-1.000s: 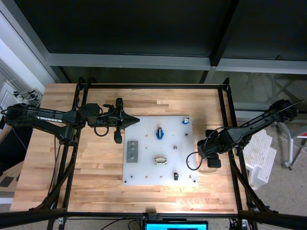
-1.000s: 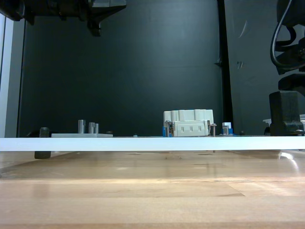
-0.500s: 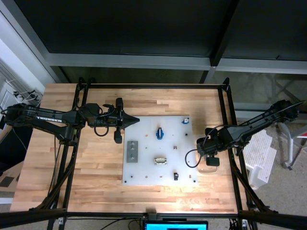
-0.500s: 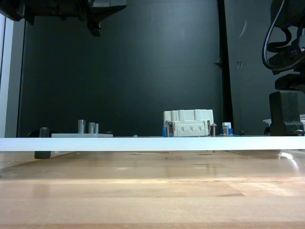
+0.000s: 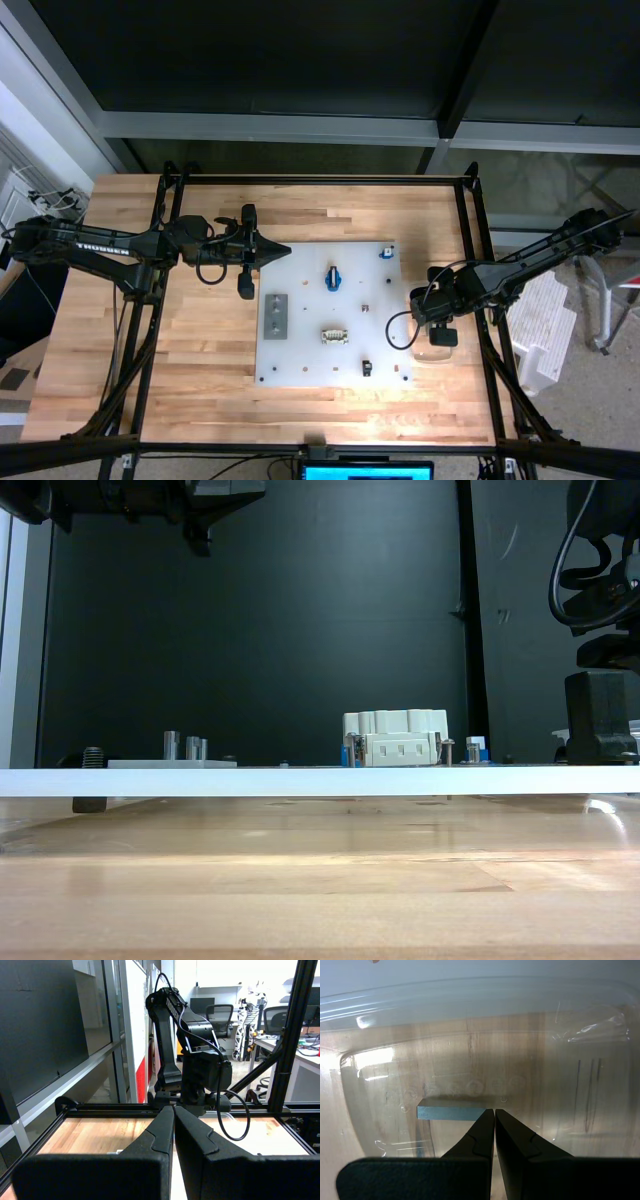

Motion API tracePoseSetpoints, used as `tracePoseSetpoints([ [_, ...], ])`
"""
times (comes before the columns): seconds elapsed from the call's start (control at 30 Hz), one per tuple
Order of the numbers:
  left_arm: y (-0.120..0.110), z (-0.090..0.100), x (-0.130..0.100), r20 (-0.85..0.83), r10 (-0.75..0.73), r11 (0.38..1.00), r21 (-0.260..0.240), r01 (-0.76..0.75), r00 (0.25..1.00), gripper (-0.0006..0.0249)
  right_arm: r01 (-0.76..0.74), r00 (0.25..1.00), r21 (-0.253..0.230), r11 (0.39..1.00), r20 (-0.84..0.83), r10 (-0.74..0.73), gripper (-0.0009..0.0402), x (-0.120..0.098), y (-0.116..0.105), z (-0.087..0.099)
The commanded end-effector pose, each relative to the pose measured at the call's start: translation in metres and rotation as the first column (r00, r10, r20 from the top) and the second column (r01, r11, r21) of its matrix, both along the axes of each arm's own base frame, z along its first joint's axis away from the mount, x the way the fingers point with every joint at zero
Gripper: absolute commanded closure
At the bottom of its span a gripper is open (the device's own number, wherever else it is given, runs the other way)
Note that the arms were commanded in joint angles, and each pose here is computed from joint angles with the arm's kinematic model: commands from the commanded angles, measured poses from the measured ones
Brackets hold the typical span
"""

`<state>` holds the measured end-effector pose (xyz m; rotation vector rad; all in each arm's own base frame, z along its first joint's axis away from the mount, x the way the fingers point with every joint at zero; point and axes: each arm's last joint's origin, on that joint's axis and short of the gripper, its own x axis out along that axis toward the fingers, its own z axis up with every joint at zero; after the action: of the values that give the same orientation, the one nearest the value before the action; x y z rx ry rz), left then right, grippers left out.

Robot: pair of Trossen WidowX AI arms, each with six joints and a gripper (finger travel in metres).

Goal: Pick the 16mm bar and install on taskboard

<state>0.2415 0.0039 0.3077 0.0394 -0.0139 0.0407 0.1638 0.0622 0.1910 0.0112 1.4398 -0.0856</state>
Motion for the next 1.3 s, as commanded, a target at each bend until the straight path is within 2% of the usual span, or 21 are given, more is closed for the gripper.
tracePoseSetpoints([
  [0.03,0.0,0.0,0.0,0.0,0.0,1.0,0.0,0.0,1.0,0.0243,0.001,1.0,0.001,1.0,0.003,-0.001,0.0392,0.0,0.0,0.0],
  [0.27,0.0,0.0,0.0,0.0,0.0,1.0,0.0,0.0,1.0,0.0243,0.036,0.999,0.018,0.999,0.005,-0.036,0.0393,0.001,0.001,0.001],
  [0.4,0.0,0.0,0.0,0.0,0.0,1.0,0.0,0.0,1.0,0.0243,0.192,0.981,0.049,0.98,0.02,-0.193,0.0393,0.003,0.004,0.008],
  [0.57,0.0,0.0,0.0,0.0,0.0,1.0,0.0,0.0,1.0,0.0243,0.422,0.905,0.097,0.901,0.005,-0.424,0.0393,0.002,0.009,0.016],
  [0.67,0.0,0.0,0.0,0.0,0.0,1.0,0.0,0.0,1.0,0.0243,0.531,0.845,0.134,0.837,-0.02,-0.534,0.0393,0.001,0.013,0.018],
  [0.8,0.0,0.0,0.0,0.0,0.0,1.0,0.0,0.0,1.0,0.0243,0.683,0.728,0.173,0.71,-0.081,-0.681,0.0392,-0.001,0.019,0.018],
  [1.0,0.0,0.0,0.0,0.0,0.0,1.0,0.0,0.0,1.0,0.0243,0.806,0.582,0.193,0.56,-0.082,-0.809,0.0363,-0.001,0.023,0.019],
  [1.1,0.0,0.0,0.0,0.0,0.0,1.0,0.0,0.0,1.0,0.0243,0.878,0.458,0.197,0.437,-0.079,-0.885,0.0334,-0.001,0.023,0.018],
  [1.17,0.0,0.0,0.0,0.0,0.0,1.0,0.0,0.0,1.0,0.0243,0.909,0.389,0.194,0.368,-0.085,-0.917,0.0313,0.0,0.024,0.017],
  [1.3,0.0,0.0,0.0,0.0,0.0,1.0,0.0,0.0,1.0,0.0243,0.945,0.299,0.172,0.28,-0.096,-0.95,0.0275,0.001,0.027,0.012],
])
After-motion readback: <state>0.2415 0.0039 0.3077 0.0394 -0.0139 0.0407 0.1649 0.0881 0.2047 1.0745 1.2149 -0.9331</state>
